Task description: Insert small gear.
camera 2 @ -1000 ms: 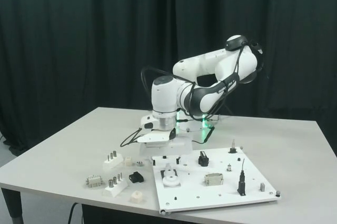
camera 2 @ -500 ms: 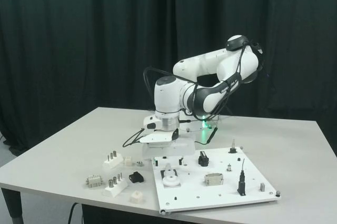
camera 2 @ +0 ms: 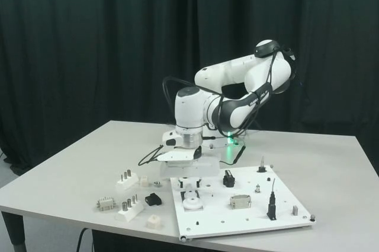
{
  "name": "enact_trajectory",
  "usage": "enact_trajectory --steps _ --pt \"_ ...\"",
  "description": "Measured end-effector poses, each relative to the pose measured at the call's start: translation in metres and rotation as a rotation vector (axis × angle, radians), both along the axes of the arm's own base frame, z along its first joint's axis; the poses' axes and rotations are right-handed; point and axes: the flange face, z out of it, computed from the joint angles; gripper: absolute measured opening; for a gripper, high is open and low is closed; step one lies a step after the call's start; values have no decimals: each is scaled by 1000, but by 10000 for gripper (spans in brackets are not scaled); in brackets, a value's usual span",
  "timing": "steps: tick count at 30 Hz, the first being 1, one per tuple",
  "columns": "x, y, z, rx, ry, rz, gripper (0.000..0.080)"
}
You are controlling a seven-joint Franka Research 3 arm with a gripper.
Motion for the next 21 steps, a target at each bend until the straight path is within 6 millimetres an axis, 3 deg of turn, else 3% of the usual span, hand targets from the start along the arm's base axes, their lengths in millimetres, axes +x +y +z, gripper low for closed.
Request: enact_trajectory --steps 5,6,10,11,21 --pt "0 0 0 -2 -2 -1 498" --pt "0 0 0 -2 -2 -1 292" --pt "1 -1 1 -6 -6 -2 292" --pt "0 0 1 -6 -6 -2 181" --pt "1 0 1 -7 -7 3 181"
